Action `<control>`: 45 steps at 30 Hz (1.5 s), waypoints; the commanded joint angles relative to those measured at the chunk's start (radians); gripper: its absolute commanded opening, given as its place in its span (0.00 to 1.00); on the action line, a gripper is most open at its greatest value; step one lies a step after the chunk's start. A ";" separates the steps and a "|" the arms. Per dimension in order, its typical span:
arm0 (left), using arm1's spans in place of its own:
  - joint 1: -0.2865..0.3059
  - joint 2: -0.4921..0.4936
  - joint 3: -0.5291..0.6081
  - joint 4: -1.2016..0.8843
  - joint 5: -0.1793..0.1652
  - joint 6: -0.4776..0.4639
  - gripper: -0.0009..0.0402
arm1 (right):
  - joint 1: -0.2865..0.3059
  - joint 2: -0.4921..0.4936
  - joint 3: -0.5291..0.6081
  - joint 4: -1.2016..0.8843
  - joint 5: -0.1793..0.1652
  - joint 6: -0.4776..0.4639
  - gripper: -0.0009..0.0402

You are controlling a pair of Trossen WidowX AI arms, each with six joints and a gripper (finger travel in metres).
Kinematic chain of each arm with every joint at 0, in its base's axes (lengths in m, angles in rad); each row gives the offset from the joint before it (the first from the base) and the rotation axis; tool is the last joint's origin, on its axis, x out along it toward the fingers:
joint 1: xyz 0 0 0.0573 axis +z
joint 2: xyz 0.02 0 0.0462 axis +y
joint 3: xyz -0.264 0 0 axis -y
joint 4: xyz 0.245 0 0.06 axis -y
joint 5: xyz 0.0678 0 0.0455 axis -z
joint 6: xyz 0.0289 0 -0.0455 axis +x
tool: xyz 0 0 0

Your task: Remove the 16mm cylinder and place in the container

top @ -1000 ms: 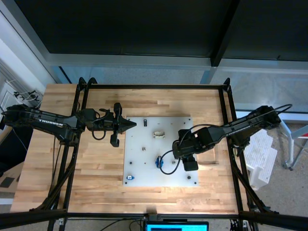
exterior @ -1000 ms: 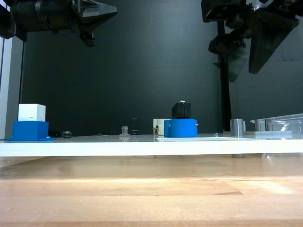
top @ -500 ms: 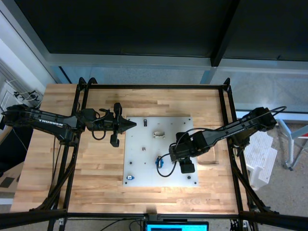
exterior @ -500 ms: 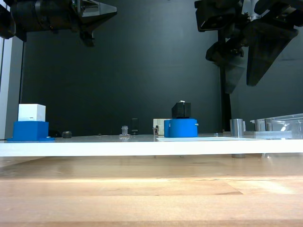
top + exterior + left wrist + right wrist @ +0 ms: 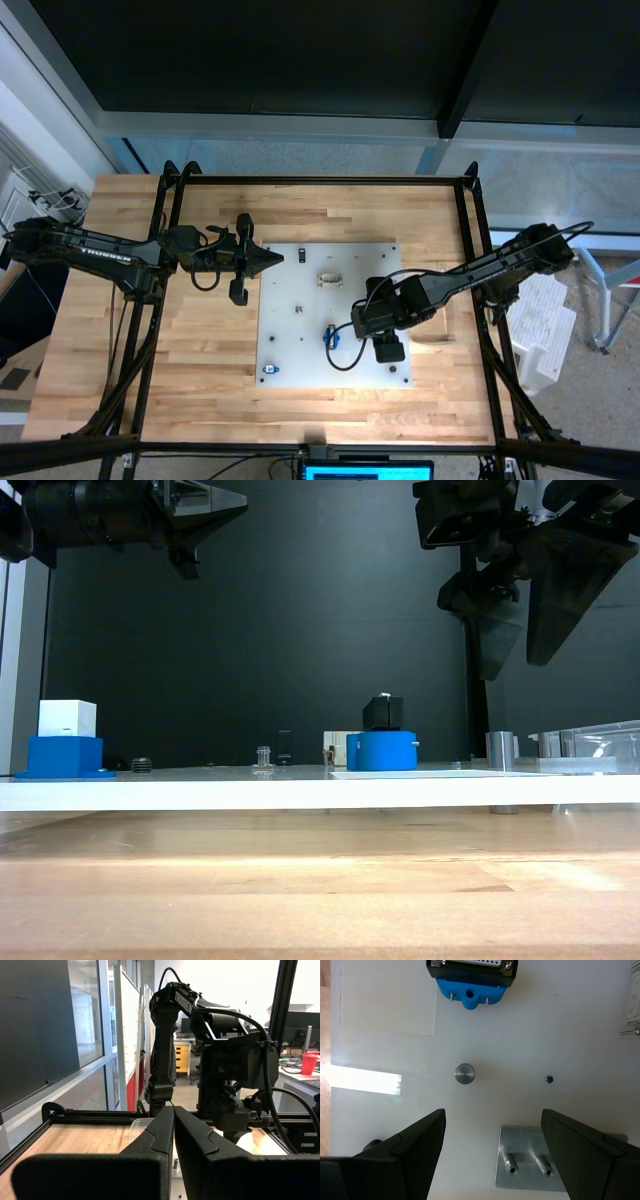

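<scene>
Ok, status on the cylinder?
Right end effector open, above the 16mm cylinder. Left end effector shut, parked high. Cylinder upright, untouched; grey block nearby.

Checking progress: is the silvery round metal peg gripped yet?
No, the silvery peg stands free beneath the open right end effector; the left end effector hangs shut by the white board's left edge.
</scene>
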 commanded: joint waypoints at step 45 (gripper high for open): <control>0.000 0.000 0.000 0.000 0.000 0.000 0.02 | 0.024 0.179 -0.011 0.094 -0.011 0.049 0.35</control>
